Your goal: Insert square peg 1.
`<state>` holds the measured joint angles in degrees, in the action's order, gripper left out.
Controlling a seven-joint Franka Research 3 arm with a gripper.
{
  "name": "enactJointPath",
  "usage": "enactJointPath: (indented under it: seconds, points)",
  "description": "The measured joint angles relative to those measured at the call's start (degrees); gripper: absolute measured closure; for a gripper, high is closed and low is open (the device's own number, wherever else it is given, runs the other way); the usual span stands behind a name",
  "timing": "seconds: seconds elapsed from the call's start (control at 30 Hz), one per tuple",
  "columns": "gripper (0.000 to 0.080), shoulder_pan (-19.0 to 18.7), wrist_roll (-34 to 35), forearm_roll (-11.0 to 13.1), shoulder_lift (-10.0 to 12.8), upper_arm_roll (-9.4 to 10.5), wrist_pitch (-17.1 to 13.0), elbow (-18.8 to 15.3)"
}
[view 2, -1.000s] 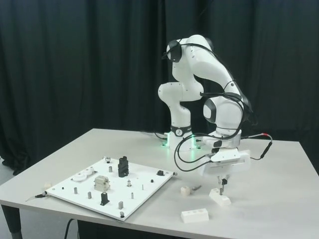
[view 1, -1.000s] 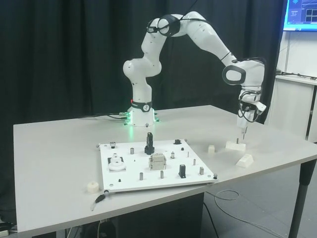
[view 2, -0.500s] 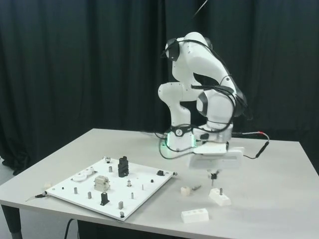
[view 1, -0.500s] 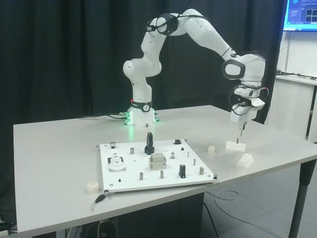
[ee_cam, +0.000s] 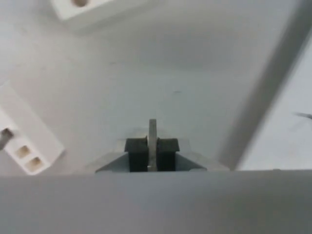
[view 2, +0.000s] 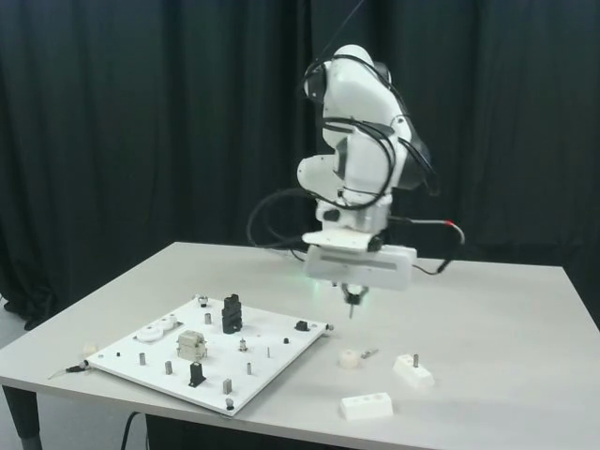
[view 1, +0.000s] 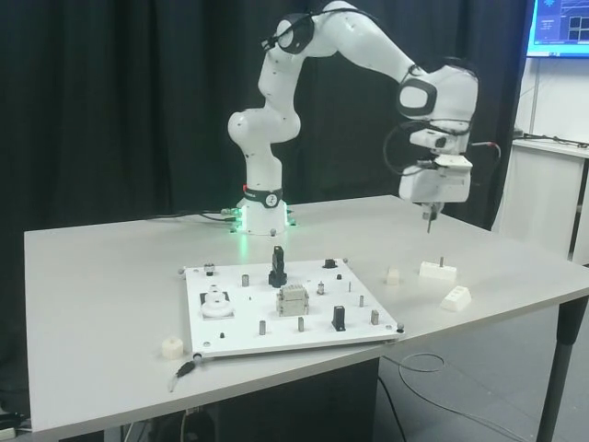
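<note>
- Black curtain behind a grey table [view 1: 110, 276]; white arm raised above it
- Gripper [view 1: 430, 217] clenched on a thin square peg [ee_cam: 152, 141], held in the air
- White board [view 1: 276, 308] lies well apart from the gripper; white peg holder [view 1: 438, 271] near beneath it

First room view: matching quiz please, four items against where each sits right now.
Things:
1. square peg
2. holder block
3. block with holes
4. board

Places:
A. flat on the table, close to its edge
B. in the air, clamped in the end effector
C. on the table, one peg standing in it
D. on the table, carrying black and grey parts

Pairs: 1-B, 2-C, 3-A, 4-D
</note>
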<state>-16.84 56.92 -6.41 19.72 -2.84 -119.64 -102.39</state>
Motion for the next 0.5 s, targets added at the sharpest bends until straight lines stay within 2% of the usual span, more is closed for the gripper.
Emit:
enactJointPath:
  seconds: [0.23, 0.5]
  points:
    - [0.0768, 2.72, -0.63, 1.8, -1.96, -0.95, 0.75, 0.0]
    - [0.0768, 6.8, -7.17, 3.62, -3.75, -1.22, 1.12, 0.0]
